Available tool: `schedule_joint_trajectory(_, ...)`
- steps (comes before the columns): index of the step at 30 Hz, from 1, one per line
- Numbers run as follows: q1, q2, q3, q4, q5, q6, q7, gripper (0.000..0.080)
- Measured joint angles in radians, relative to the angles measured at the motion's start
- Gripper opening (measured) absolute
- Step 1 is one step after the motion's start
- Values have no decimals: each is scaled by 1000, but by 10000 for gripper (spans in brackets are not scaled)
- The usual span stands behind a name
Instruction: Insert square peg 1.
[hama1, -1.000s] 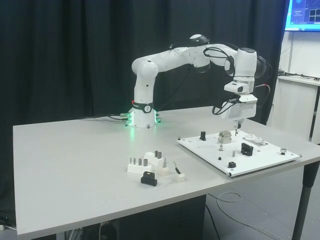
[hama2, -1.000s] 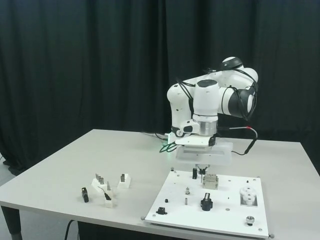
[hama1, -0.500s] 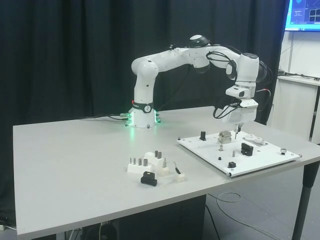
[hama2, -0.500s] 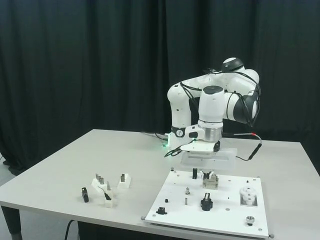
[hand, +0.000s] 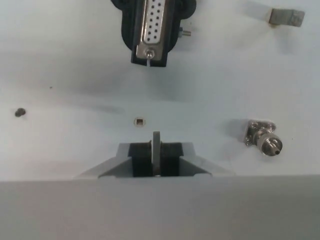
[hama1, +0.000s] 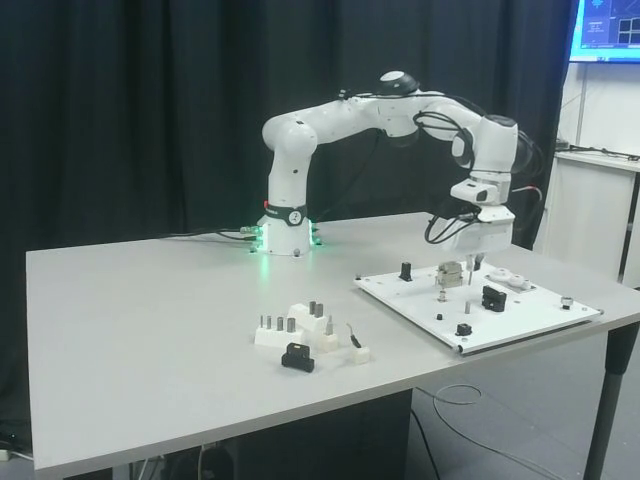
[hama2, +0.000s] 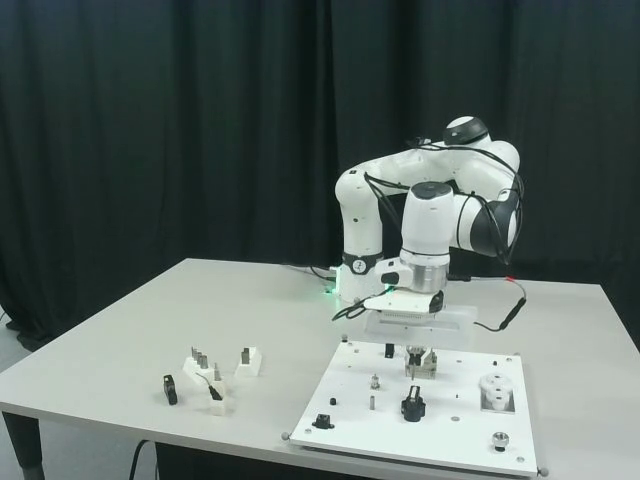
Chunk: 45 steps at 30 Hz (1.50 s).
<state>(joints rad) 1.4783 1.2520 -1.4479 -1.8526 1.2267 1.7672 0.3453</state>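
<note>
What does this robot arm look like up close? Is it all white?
Mostly. The arm is white, made of rounded segments with black joint rings and a black cap on top. Black cables loop along its upper part. Green lights glow at its base. The gripper has two slim fingers.

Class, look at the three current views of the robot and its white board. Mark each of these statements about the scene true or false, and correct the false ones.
1. The gripper holds a thin grey peg between its fingers. True.
2. The peg already sits in the small square hole. False: the hole is open and the peg is apart from it.
3. The gripper is over the white board. True.
4. The arm's base stands on the white board. False: it is bolted on the grey table, beside the board.
5. A multi-pin connector is mounted on the board. True.
</note>
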Motion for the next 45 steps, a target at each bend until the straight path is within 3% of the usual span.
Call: schedule_joint_trajectory(45, 34, -8, 44, -58, 48, 70, 33, 30)
